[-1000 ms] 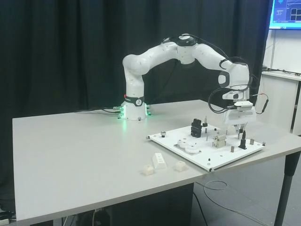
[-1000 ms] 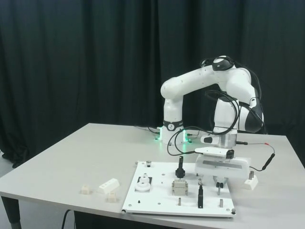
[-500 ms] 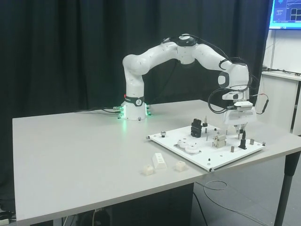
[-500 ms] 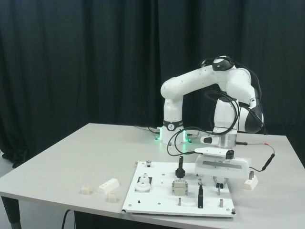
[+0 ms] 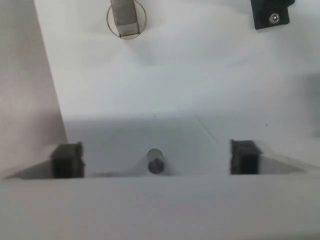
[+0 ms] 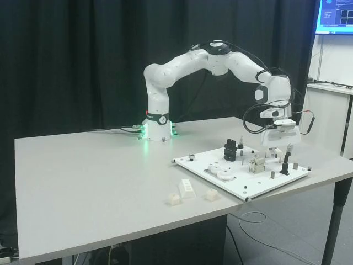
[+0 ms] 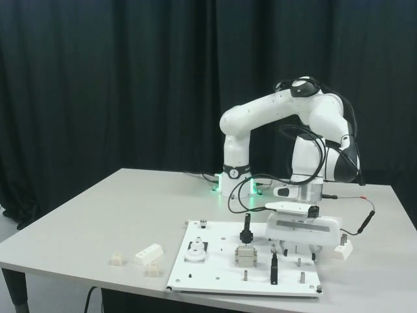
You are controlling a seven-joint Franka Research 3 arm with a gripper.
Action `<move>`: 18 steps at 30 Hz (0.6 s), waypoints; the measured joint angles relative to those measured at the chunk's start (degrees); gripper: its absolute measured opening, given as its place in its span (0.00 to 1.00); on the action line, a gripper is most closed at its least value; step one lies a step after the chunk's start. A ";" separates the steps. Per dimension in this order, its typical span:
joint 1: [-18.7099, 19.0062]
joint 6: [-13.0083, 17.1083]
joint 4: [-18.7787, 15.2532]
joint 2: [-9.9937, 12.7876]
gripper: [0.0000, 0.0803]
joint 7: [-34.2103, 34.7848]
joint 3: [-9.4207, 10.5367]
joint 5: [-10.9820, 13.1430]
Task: Insert round peg 2.
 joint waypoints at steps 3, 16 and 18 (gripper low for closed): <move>0.03 0.59 -0.19 0.00 0.88 0.00 0.18 0.00; 0.05 0.94 -0.65 0.00 0.99 0.00 0.06 0.00; 0.05 0.94 -0.65 0.00 0.99 0.00 -0.05 0.00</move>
